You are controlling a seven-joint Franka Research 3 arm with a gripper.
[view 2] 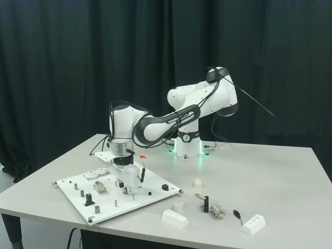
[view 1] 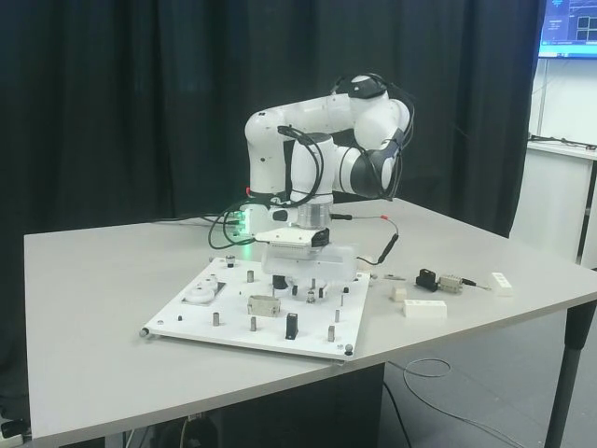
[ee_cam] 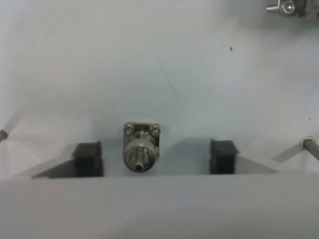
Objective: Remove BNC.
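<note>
1. Fingers (ee_cam: 88, 159) stand wide apart, holding nothing, as I read the gripper (ee_cam: 155, 158).
2. BNC (ee_cam: 141, 148) sits between them, nearer one pad, still seated on the white board (ee_cam: 164, 74).
3. I judge grasping and removal remain.

Bare white board (ee_cam: 164, 74) surrounds the BNC connector (ee_cam: 141, 147), standing between the open hand's (ee_cam: 154, 158) fingers.

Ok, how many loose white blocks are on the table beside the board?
4. A cube nearest the arm's base, a second cube off the board's corner, a long block just in front of it, and a block farthest from the board. The arm may hide more.
</note>
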